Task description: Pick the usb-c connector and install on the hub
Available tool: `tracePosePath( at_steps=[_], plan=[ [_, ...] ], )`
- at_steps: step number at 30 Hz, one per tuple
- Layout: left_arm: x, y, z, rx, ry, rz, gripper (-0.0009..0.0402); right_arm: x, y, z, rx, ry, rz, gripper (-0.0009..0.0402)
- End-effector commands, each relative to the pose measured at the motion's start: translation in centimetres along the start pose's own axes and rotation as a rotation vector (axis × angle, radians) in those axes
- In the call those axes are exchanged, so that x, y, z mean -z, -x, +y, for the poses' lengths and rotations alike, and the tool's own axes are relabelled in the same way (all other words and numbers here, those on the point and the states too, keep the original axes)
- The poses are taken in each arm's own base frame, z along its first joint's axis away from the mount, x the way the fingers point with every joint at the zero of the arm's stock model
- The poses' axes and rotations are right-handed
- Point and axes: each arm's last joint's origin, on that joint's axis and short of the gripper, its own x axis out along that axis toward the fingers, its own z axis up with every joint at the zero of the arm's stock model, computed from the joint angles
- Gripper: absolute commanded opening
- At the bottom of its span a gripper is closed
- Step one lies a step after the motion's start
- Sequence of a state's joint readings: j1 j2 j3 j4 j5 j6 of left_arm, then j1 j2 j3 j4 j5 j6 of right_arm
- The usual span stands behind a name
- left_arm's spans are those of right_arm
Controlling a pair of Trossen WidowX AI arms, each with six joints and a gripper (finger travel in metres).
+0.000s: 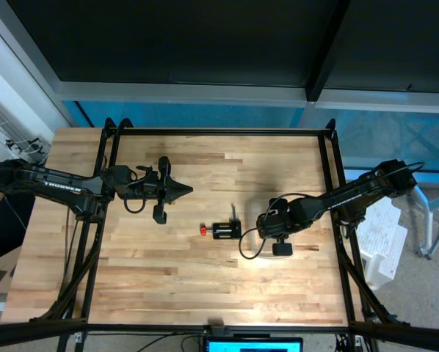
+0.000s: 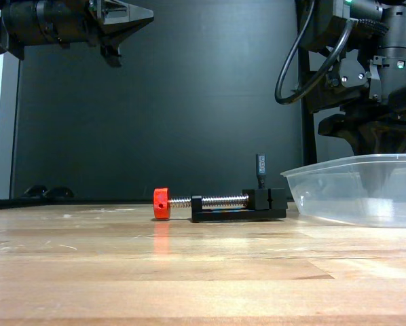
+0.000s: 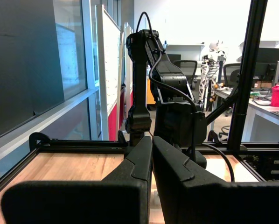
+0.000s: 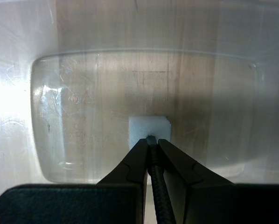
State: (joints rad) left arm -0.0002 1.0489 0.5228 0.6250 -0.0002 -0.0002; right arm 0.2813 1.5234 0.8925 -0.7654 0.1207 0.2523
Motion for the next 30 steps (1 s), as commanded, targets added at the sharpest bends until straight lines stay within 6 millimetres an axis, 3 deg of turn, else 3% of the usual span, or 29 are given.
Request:
tracePosePath(
  at_steps=[1,10,24,30],
  plan=[
    [0.0,0.0,0.0,0.000,0.000,0.000,0.0000,0.0,0.4,-0.1,-0.003,-0.002,-0.014,0.0000],
    [0.0,0.0,0.0,0.000,0.000,0.000,0.0000,0.0,2.0,-0.3,-0.010,-0.006,-0.047,0.0000],
    [0.0,0.0,0.0,0.000,0.000,0.000,0.0000,-0.2,6.5,-0.9,-0.014,-0.009,-0.067,0.0000],
    [0.0,0.0,0.0,0.000,0.000,0.000,0.0000,-0.5,7.1,-1.1,-0.018,-0.021,-0.081,0.0000]
  ],
)
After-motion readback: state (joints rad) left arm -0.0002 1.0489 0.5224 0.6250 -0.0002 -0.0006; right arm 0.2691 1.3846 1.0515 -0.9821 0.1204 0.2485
